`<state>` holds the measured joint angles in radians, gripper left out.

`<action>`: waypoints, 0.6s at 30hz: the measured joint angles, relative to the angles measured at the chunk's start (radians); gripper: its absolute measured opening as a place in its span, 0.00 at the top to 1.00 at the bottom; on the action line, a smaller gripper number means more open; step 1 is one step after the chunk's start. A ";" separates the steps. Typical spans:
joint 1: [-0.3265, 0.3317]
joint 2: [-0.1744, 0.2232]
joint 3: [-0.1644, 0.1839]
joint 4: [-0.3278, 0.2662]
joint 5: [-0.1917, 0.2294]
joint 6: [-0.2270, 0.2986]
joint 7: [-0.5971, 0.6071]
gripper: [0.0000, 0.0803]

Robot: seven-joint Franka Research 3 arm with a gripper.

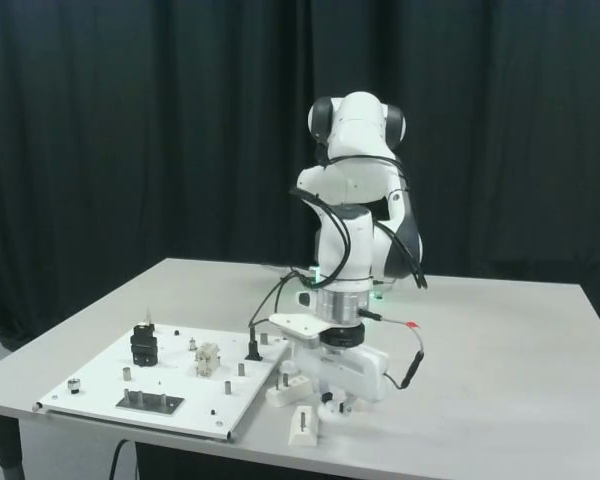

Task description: Insert large gear.

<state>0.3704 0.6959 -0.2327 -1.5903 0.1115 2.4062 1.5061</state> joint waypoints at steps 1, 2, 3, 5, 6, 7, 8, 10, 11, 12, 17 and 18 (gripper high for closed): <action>0.000 0.000 -0.003 0.003 0.000 0.000 0.000 0.59; 0.000 0.000 -0.007 0.006 -0.001 -0.001 0.000 0.59; -0.001 0.000 -0.010 0.010 -0.001 -0.001 0.000 0.59; -0.002 0.000 -0.016 0.018 -0.002 -0.005 0.000 0.59; -0.003 0.000 -0.019 0.022 -0.003 -0.008 0.000 0.59; -0.004 0.000 -0.022 0.027 -0.004 -0.012 0.000 0.59; -0.005 0.000 -0.025 0.031 -0.006 -0.016 0.000 0.59; -0.008 0.000 -0.031 0.042 -0.009 -0.025 0.000 0.59; -0.010 0.000 -0.033 0.047 -0.010 -0.030 0.000 0.59; -0.012 0.000 -0.036 0.053 -0.013 -0.037 0.000 0.59; -0.028 0.000 -0.040 0.083 -0.036 -0.067 0.000 0.59; -0.033 0.000 -0.040 0.089 -0.042 -0.073 -0.001 0.59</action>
